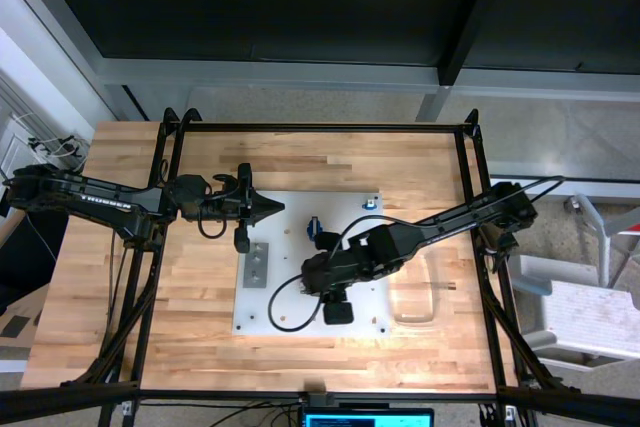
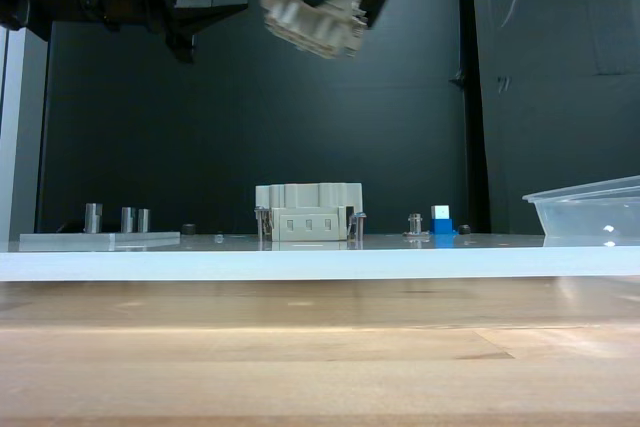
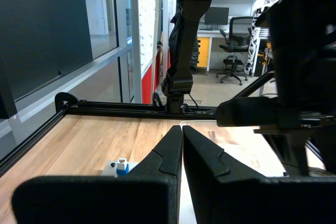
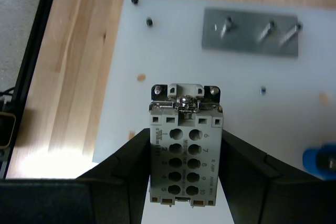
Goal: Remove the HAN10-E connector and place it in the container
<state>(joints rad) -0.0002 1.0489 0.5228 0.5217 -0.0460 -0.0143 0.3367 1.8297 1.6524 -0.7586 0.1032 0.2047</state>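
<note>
Reaching in from the table's right edge, the right arm slants across the white task board (image 1: 285, 297) with its wrist turned downward; right gripper (image 4: 185, 148) clamped from both sides on the HAN10-E connector (image 4: 185, 156), black fingers (image 4: 131, 156) flat against its long faces, numbered pin holes facing the wrist camera; connector held in the air, slightly tilted in the low view, well above the board and above a beige housing (image 2: 308, 212) standing there; container (image 1: 420, 295) on the wood just beside the board's right edge, well apart from the connector; grey metal bar (image 4: 251, 39) with three upright pegs on the board's left part; small blue part (image 2: 441, 224) toward the far side; left arm stretched level from the left edge; left gripper (image 1: 268, 209) hanging over the board's far-left corner, fingers pressed together to a point, holding nothing.
</note>
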